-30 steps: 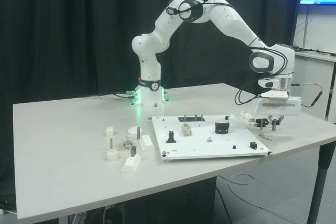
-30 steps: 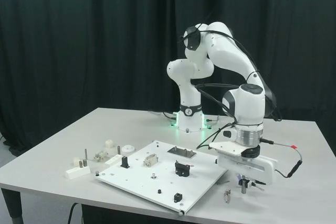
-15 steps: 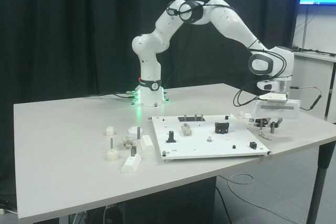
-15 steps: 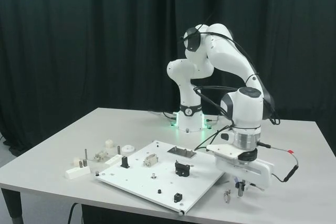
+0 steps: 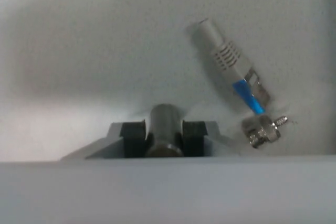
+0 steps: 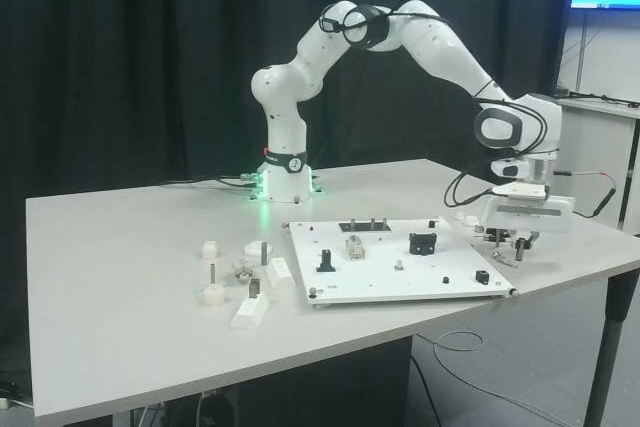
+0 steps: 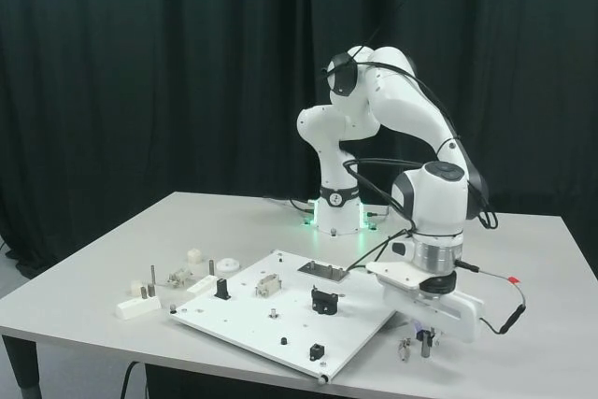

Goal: Place round peg 4.

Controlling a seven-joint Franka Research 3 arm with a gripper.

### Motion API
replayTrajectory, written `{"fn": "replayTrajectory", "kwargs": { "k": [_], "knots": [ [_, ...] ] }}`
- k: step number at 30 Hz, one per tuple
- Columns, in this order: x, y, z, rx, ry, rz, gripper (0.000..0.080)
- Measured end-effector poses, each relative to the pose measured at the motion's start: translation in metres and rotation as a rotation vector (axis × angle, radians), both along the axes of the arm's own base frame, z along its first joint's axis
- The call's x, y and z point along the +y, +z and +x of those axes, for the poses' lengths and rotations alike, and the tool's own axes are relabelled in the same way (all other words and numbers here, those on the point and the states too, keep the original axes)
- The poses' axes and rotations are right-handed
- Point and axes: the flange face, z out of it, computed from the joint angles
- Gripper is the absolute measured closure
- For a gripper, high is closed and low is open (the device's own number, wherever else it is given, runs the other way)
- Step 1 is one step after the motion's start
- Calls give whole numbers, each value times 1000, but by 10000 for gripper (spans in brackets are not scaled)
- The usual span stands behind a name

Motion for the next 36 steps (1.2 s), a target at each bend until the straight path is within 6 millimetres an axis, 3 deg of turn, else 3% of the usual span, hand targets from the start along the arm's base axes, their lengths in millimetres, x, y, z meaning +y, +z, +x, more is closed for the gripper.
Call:
{"fn": "replayTrajectory", "kwargs": {
  "k": [4, 5, 11, 12, 13, 14, 25, 36],
  "knots": [
    [-2, 4, 2, 6, -17, -7, 658],
    [-2, 5, 3, 8, -18, -9, 487],
    [-5, 21, 12, 19, -27, -28, 487],
    [-5, 25, 13, 20, -29, -31, 181],
    [-6, 29, 15, 21, -30, -35, 181],
    [-6, 33, 17, 23, -31, -39, 48],
    [-15, 71, 32, 51, 6, -76, 5],
    [-27, 78, 39, 69, 145, -74, 3]
  ]
}}
